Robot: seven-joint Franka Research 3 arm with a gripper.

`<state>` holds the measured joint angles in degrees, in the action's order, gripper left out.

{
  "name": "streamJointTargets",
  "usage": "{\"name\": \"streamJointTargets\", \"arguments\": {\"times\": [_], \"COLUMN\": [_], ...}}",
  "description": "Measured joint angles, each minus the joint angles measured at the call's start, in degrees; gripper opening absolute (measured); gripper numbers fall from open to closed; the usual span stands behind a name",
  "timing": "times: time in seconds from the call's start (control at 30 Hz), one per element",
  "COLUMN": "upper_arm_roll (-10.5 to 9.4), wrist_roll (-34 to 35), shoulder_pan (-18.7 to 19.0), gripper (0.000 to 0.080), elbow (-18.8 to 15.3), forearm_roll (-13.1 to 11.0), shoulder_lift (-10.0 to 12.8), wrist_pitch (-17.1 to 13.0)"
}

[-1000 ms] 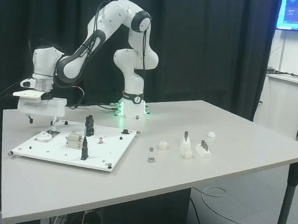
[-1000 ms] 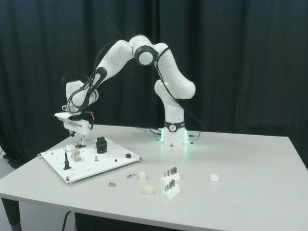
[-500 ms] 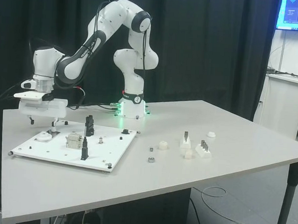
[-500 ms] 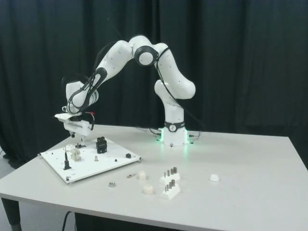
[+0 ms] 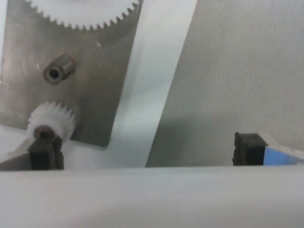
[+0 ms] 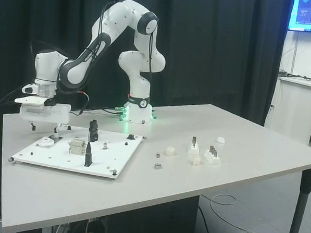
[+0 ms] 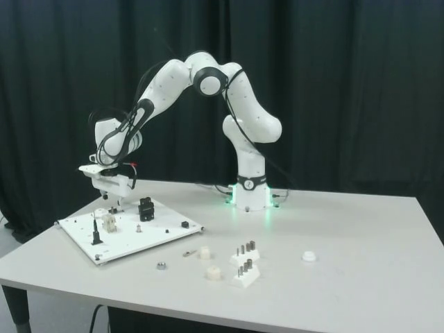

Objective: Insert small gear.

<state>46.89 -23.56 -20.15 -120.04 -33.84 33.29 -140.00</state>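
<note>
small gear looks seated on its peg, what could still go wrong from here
One black fingertip sits right beside the small gear, so a sideways move of the gripper might nudge or tilt the gear on its shaft. The large gear is apart from it across the bare middle peg, so no mesh confirms seating depth. The board's edge lies under the open gripper; a low retreat could catch it.
</note>
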Motion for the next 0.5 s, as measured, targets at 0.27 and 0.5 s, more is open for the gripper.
{"name": "streamJointTargets", "arguments": {"times": [0.27,0.5], "upper_arm_roll": [0.00,0.03], "wrist_roll": [-0.61,-0.62], "shoulder_pan": [-0.02,0.02], "gripper": [0.0800,0.0800], "elbow": [0.03,0.07], "forearm_roll": [-0.28,-0.28], "shoulder_lift": [0.00,-0.25], "wrist_pitch": [0.00,0.33]}}
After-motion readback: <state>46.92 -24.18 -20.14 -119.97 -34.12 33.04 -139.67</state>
